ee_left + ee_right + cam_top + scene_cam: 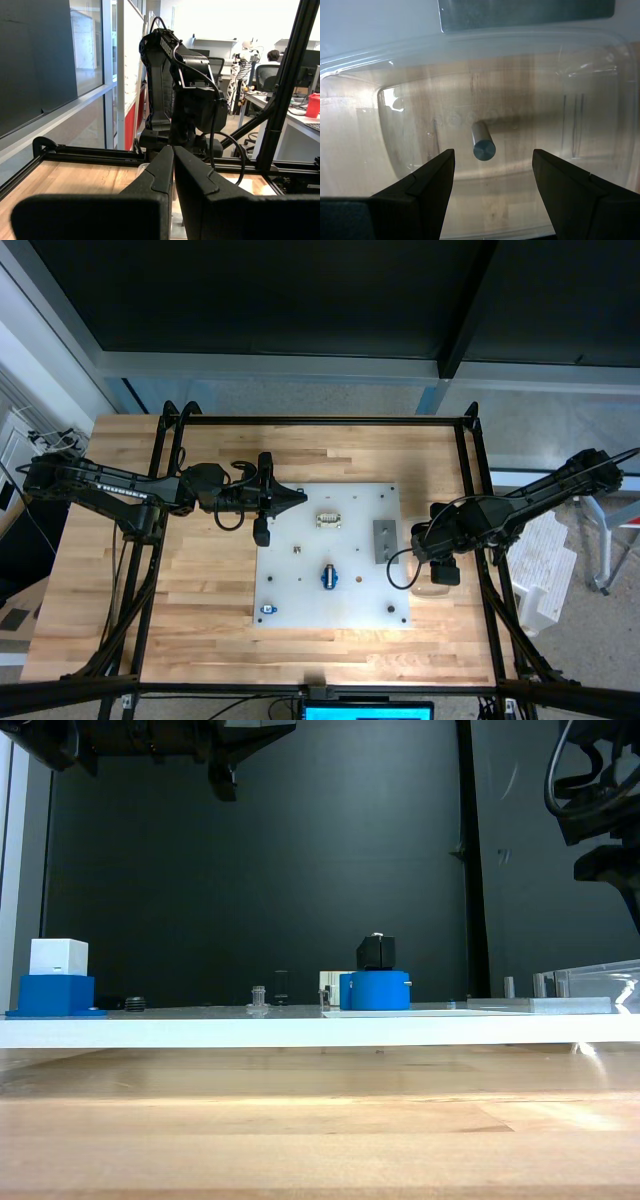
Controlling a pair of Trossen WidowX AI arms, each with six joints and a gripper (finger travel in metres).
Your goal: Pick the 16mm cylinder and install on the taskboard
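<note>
Above the surface (150, 590), mid-pick, right claw (493, 152), apart, must drop onto the 16mm cylinder (482, 142) beneath it; left claw (173, 148), together, hangs opposite

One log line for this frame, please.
phase: pre-grasp | right gripper: open, above small grey metal cylinder lying in clear plastic tray | left gripper: shut, parked over white square taskboard corner

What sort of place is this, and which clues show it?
Probably a robotics lab: left end effector shut above the taskboard, right end effector open over a clear tray holding the 16mm cylinder, office desks behind.
</note>
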